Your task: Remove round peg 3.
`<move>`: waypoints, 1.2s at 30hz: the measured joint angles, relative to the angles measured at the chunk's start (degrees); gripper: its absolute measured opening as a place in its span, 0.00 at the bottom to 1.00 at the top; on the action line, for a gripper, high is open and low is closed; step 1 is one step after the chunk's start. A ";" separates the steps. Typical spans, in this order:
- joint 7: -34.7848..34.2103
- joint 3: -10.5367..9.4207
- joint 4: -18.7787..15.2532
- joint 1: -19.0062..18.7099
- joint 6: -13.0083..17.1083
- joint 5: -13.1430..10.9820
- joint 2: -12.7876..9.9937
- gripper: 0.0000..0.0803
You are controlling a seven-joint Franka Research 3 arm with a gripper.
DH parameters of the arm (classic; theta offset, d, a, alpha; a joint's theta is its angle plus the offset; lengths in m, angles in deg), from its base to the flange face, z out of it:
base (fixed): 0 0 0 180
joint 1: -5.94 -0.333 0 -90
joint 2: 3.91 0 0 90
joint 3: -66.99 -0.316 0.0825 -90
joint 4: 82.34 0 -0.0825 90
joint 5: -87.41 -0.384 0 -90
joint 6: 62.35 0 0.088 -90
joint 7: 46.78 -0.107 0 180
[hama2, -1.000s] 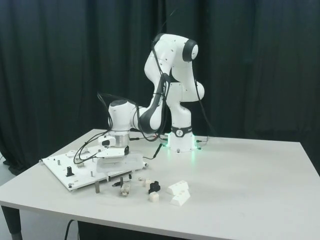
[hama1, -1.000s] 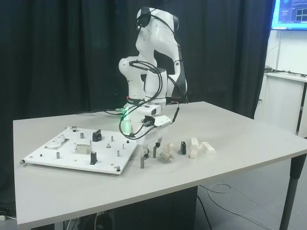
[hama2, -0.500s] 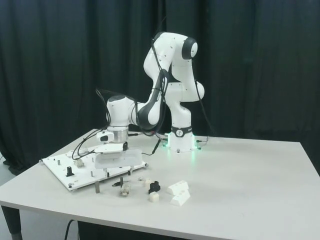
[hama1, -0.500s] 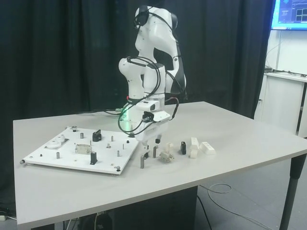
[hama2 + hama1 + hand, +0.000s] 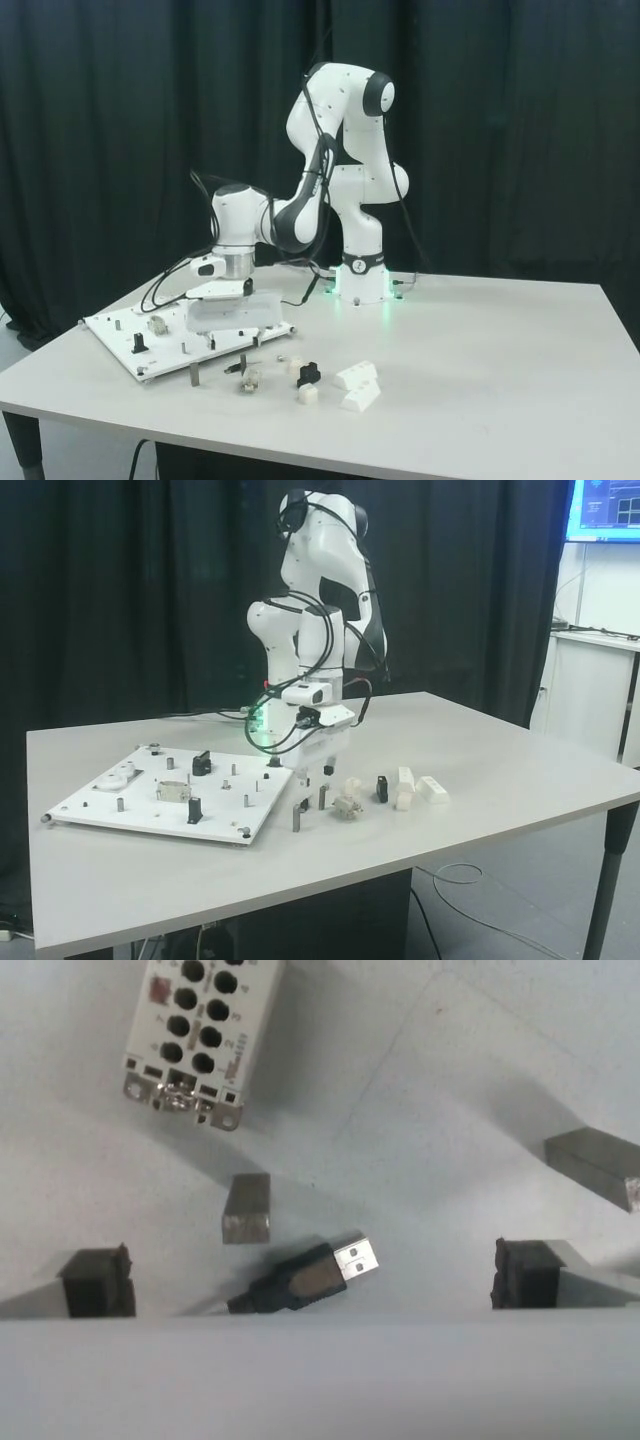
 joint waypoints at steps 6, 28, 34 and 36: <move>0.00 0.15 0.23 0.00 -0.22 0.12 0.21 1.00; 0.06 2.32 2.42 0.00 -0.69 2.96 0.34 1.00; 0.97 3.95 3.54 0.52 -0.69 6.06 0.20 1.00; 1.72 4.42 3.95 1.05 -0.69 7.21 0.16 1.00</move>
